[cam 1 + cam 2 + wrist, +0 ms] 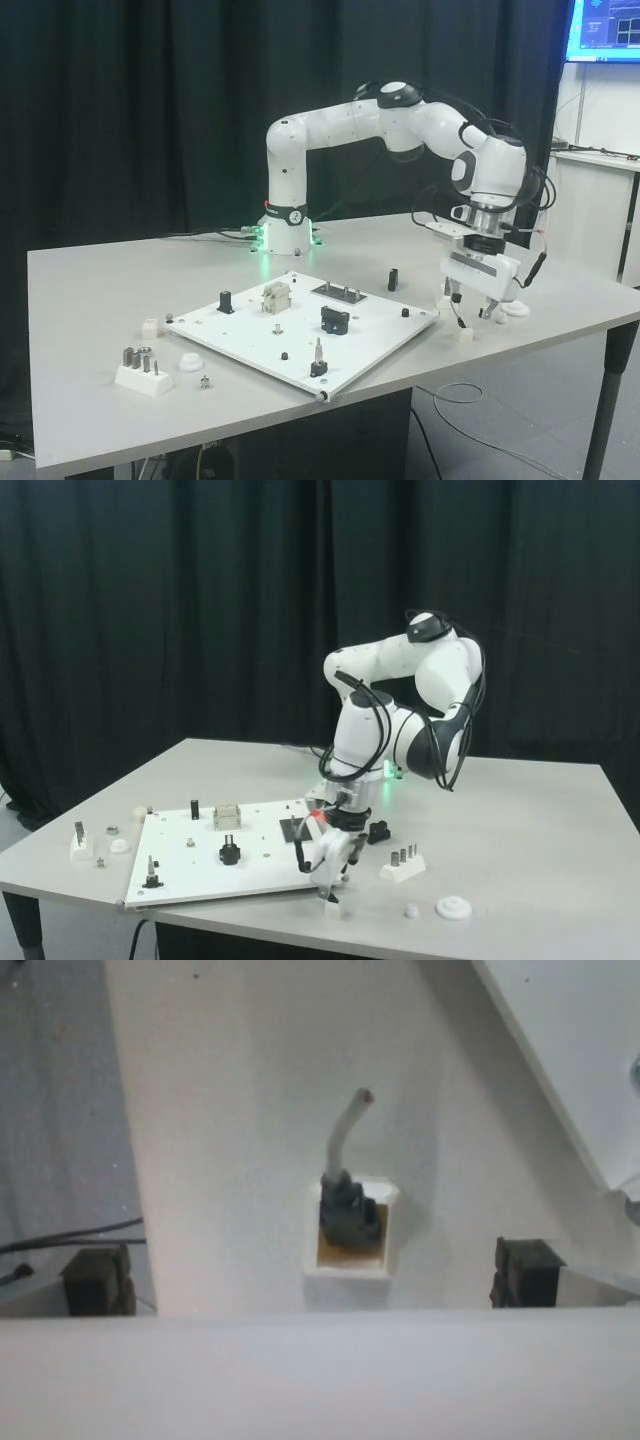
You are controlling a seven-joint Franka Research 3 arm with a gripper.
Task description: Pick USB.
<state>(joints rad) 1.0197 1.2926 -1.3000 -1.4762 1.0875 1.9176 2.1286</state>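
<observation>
The USB plug is black with a short white cable stub. It stands upright in a small white holder on the grey table, just off the white board's edge. My gripper hangs open right above it, one black fingertip on each side and nothing between them. The first room view shows the gripper a little above the holder near the table's front edge. From the second room view the gripper points down at the holder.
A white board with several black and grey parts lies beside the holder. A white disc rests close behind the gripper. A white block with pegs and a small white cap stand nearby. The table edge is close.
</observation>
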